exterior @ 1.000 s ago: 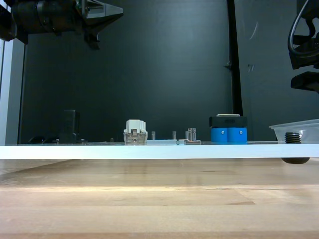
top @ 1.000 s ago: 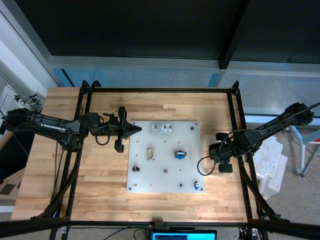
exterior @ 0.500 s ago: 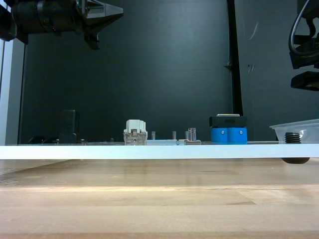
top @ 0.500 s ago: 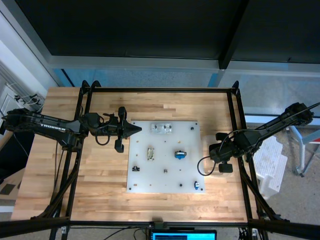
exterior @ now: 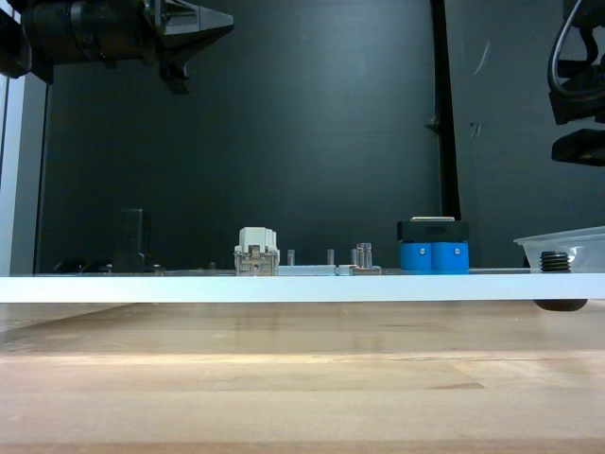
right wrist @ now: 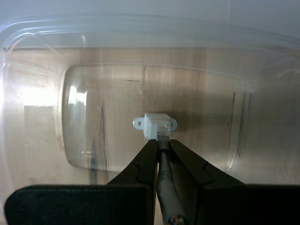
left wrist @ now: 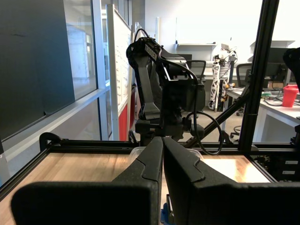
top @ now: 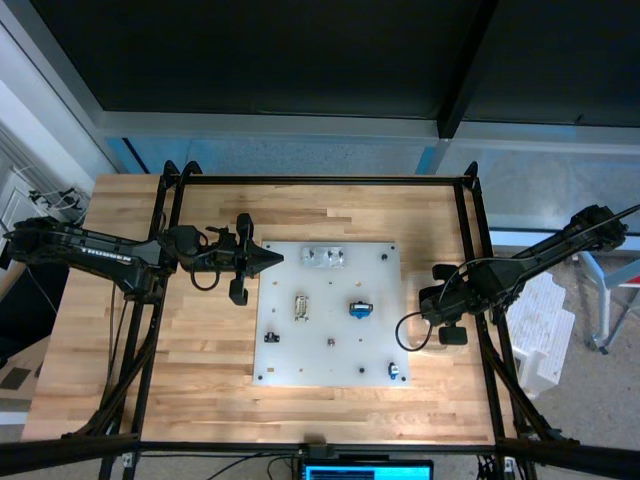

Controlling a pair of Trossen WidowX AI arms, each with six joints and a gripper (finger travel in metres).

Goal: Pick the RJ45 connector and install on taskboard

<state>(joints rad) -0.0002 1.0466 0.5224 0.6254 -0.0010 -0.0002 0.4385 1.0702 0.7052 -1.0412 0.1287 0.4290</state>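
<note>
Right gripper sits a shade higher at the right edge of the low view than one second ago, while the left arm and the fittings on the board have not shifted. The right wrist view shows its fingers narrowed onto a dark cable stub, and the RJ45 connector projects just beyond the tips, over the floor of the clear tray. You hold the stub, not the pale body itself. Whether the plug has left the tray floor cannot be told.

In the high view this arm hangs just off the right edge of the taskboard, at mid-height of the frame. The left gripper is parked high over the board's upper left corner, its fingers pressed together on nothing.

The step in hand is judged to be the lift out of the tray:
- Raise straight up until the plug clears the tray wall, which stands above the board surface in the low view.
- Keep the pinch firm, because a grip on the cable is likely to let the plug swing or twist.
- Travel slowly towards the board and check the plug's orientation before descent.
- The receiving socket cannot be picked out among the fittings, so confirm it first.
</note>
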